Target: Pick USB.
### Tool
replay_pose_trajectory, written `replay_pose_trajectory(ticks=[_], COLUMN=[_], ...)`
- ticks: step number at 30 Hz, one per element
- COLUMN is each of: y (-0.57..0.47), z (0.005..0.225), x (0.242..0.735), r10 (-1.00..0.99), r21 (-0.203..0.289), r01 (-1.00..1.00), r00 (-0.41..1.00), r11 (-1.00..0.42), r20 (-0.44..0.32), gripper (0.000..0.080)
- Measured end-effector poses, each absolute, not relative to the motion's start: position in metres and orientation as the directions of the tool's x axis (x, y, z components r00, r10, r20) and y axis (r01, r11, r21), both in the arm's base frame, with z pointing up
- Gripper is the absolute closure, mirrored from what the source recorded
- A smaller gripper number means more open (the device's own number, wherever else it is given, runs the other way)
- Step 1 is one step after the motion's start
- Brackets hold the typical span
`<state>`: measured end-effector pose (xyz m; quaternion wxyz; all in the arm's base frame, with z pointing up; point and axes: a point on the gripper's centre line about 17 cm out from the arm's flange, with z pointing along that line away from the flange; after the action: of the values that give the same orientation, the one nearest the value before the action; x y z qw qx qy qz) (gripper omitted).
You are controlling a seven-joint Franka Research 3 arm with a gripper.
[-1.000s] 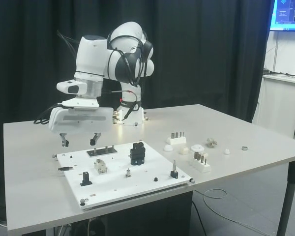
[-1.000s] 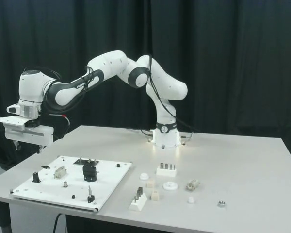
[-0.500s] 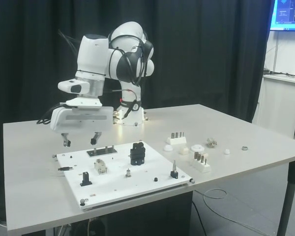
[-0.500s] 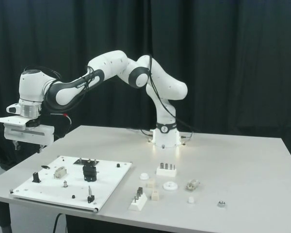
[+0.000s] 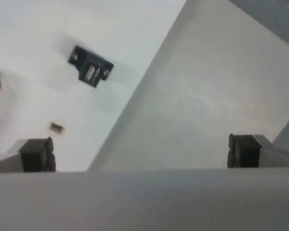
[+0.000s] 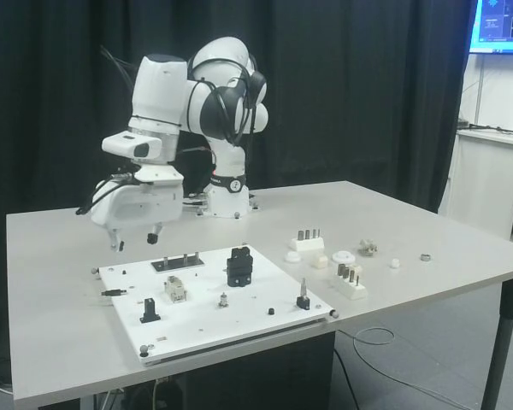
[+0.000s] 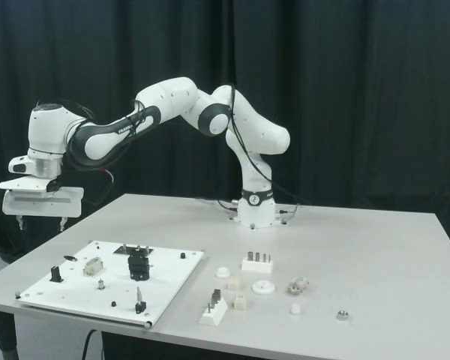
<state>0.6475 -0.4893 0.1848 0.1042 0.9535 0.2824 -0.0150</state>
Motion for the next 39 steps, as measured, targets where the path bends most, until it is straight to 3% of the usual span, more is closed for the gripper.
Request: replay_pose_trajectory(ticks=[9,19,39], y=[-0.5,-0.507,-0.516], z=[0.19,0.186,0.154], x=[0.632,0.605,0.558], r10=[0.65,0.708,0.732], r21=[0.161,0.086,-0.025], r01=[0.668,0.739,0.756], r00=[0.744,0.667,0.624], r11=[-0.726,-0.668,-0.654], r20=[-0.155,-0.231,-0.273], gripper=[0.0003,0.0003,0.0003])
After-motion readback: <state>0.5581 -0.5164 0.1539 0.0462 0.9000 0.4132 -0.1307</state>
